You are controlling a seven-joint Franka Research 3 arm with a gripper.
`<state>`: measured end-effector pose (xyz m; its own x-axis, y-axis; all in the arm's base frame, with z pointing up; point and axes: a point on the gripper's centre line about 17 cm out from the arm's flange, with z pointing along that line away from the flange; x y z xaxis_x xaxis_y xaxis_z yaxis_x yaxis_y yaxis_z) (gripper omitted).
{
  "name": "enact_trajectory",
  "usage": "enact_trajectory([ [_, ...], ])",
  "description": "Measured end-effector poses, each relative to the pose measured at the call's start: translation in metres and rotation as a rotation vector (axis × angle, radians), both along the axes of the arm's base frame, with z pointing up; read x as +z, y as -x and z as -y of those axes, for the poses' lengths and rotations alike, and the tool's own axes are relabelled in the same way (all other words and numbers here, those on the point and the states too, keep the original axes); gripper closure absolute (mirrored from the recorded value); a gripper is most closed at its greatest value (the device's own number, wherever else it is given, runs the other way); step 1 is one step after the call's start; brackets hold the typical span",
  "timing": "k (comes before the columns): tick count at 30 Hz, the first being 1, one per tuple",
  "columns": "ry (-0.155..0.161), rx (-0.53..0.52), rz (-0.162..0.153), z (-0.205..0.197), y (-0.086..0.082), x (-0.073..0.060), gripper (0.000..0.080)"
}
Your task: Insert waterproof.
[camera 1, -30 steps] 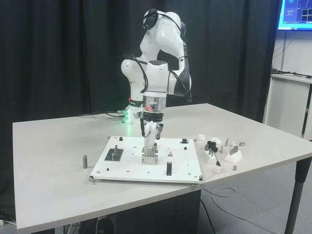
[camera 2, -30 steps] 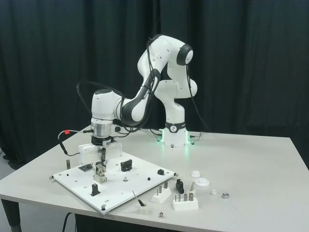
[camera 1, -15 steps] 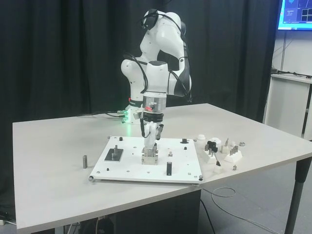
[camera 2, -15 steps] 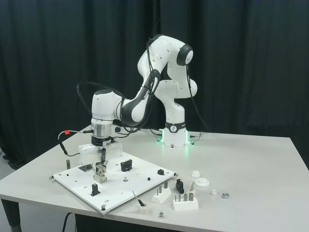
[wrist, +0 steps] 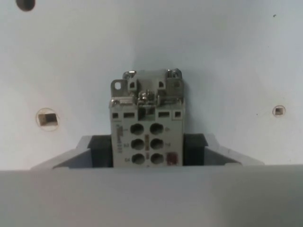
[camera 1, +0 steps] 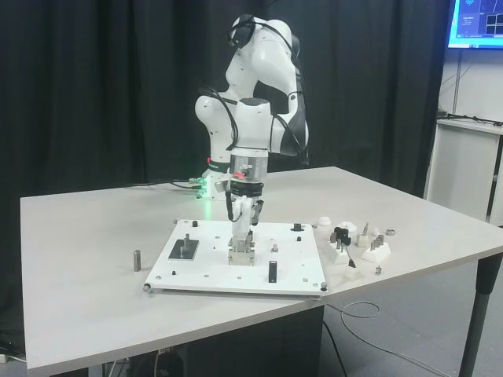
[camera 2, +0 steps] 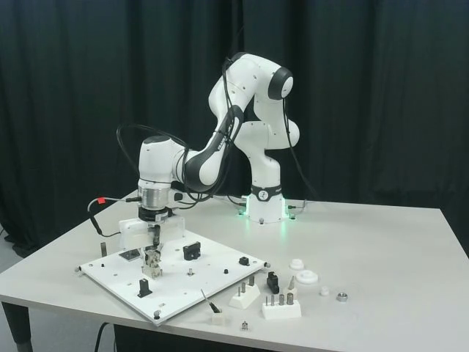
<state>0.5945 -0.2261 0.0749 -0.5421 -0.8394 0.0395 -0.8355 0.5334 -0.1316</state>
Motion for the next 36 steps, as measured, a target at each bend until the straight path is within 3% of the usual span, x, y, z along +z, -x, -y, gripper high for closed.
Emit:
enact_trajectory([
  [36,-0.009,0.012,-0.015,-0.0013,0.0016,0.0007,0.0492],
])
